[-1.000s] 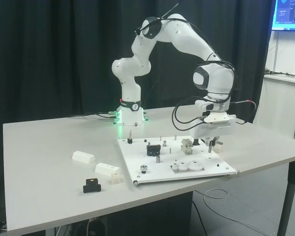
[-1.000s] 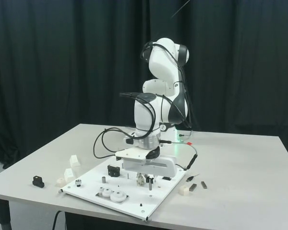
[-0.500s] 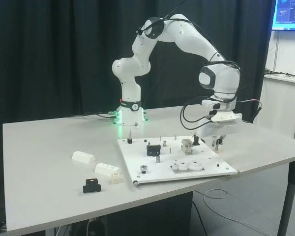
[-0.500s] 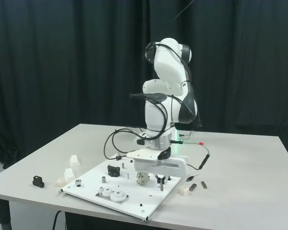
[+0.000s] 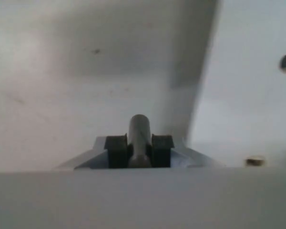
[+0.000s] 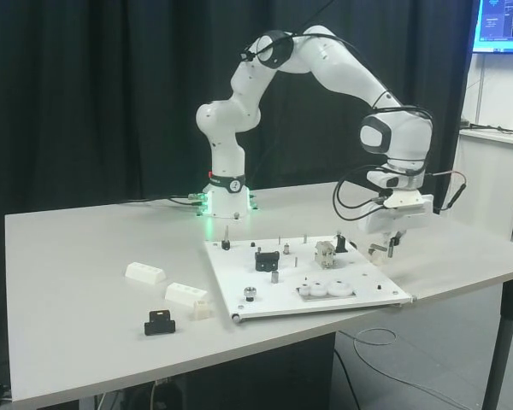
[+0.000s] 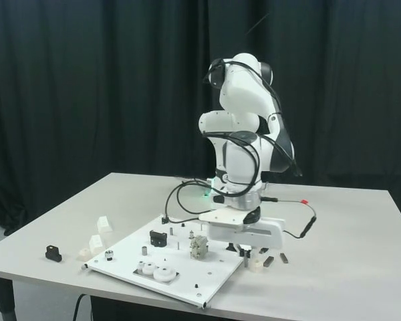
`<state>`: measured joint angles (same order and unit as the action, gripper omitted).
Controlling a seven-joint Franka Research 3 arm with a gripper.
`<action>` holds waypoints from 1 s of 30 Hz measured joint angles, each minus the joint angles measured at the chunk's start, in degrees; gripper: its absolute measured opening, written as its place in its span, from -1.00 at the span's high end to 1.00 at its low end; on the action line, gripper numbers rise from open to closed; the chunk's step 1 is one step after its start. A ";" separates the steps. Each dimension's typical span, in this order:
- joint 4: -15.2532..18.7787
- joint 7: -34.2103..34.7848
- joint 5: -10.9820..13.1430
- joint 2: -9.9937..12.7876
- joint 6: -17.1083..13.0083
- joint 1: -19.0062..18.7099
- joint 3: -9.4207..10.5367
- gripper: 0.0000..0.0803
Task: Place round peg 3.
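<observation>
1 gripper (image 5: 139, 151), black fingers (image 5: 115, 150) clamped on 1 grey round peg (image 5: 138, 138), peg end pointing down past the tips. Below it: white board's (image 6: 359, 299) edge, grey table (image 6: 68, 282) beyond. Board carries 2 white gears (image 6: 327, 289). At 9 o'clock of the board in the first room view: 2 white blocks (image 6: 144, 272), 1 black part (image 6: 159, 321), open table around them.

Smooth metal peg (image 5: 139, 138), matt table (image 6: 77, 256).

Peg (image 5: 139, 138) base hidden behind the gripper (image 5: 139, 153) body.
</observation>
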<state>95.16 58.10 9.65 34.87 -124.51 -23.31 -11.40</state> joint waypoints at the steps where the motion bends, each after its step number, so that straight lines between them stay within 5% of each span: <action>1: 0.03 0.36 0.00 0.08 -0.04 -0.29 0.00 0.74; 30: 1.66 6.83 0.00 2.33 -3.66 -5.44 0.12 0.74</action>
<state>96.82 64.93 9.65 37.20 -128.17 -28.75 -11.28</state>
